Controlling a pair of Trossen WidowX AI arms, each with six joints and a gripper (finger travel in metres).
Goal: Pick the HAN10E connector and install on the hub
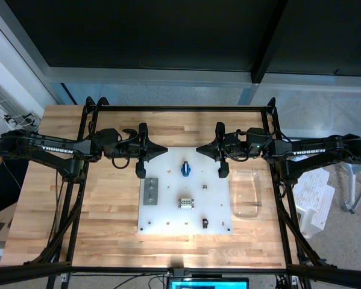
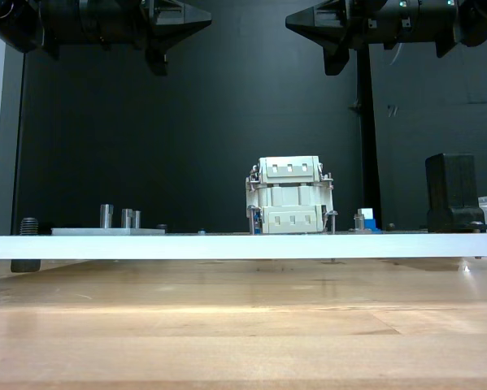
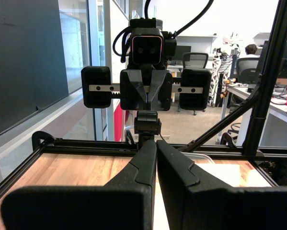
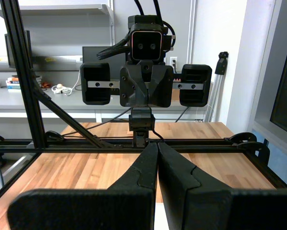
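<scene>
The hub (image 1: 186,204) is a beige socket fixed near the middle of the white plate (image 1: 165,218). In the low view the HAN10E connector (image 2: 290,172), a matching beige block, sits stacked squarely on the hub (image 2: 290,219). My left gripper (image 1: 166,149) hovers high over the plate's far left edge, pointing right, fingers shut and empty. Opposite it my right gripper (image 1: 198,147) points left, also shut and empty. Both are well above and behind the stack. Each wrist view shows its own closed fingertips (image 3: 156,143) (image 4: 157,143) and the other arm beyond.
On the plate stand a dark-grey block with two holes (image 1: 150,191), a small blue part (image 1: 185,169) and a small black part (image 1: 205,224). A clear plastic tray (image 1: 247,194) lies right of the plate. A black frame (image 1: 180,109) surrounds the wooden table.
</scene>
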